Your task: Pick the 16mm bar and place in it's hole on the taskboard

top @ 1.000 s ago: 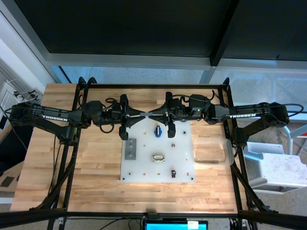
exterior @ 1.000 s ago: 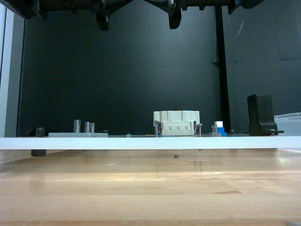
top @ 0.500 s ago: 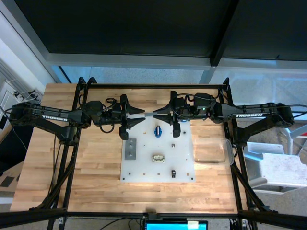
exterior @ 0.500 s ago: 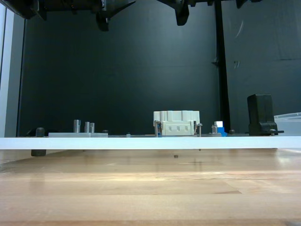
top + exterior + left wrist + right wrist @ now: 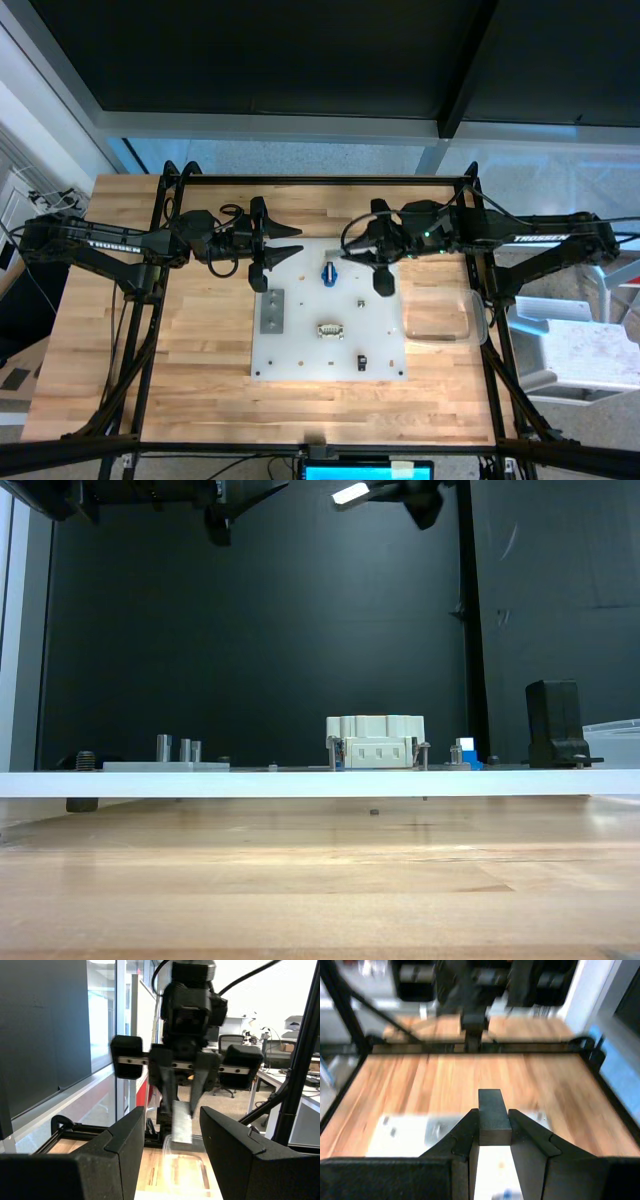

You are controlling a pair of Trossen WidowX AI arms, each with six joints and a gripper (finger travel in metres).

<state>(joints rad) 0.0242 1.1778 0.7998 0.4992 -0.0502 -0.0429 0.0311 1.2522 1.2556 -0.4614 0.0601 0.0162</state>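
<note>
Two pincers faced each other high above the far half of the taskboard (image 5: 300,345), with open air between them. The left pincer (image 5: 290,243) stood open, its two fingers (image 5: 117,1152) spread wide with nothing held between them. The right pincer (image 5: 348,246) was closed on the 16mm bar (image 5: 494,1117), which lay clamped between its fingers (image 5: 465,1132) and stuck out past their tips toward the left pincer. From the left wrist view the bar (image 5: 181,1121) appeared as a pale grey block hanging from the right pincer's fingertips, directly opposite the left pincer's gap and apart from it. From the low view the bar's bright end (image 5: 352,493) was tilted slightly down toward the left pincer and stayed well clear of the board, so the bar was in no seat.

On the board beneath and nearer than the pincers:
- a blue part (image 5: 328,272) just below the right pincer's tips
- a grey block (image 5: 271,311) with short metal pegs, below the left pincer
- a white connector (image 5: 330,329) and a small black piece (image 5: 361,360) nearer the front edge

One clear bin (image 5: 468,318) rested on the wooden table (image 5: 150,380), beside the board on the right pincer's side.
</note>
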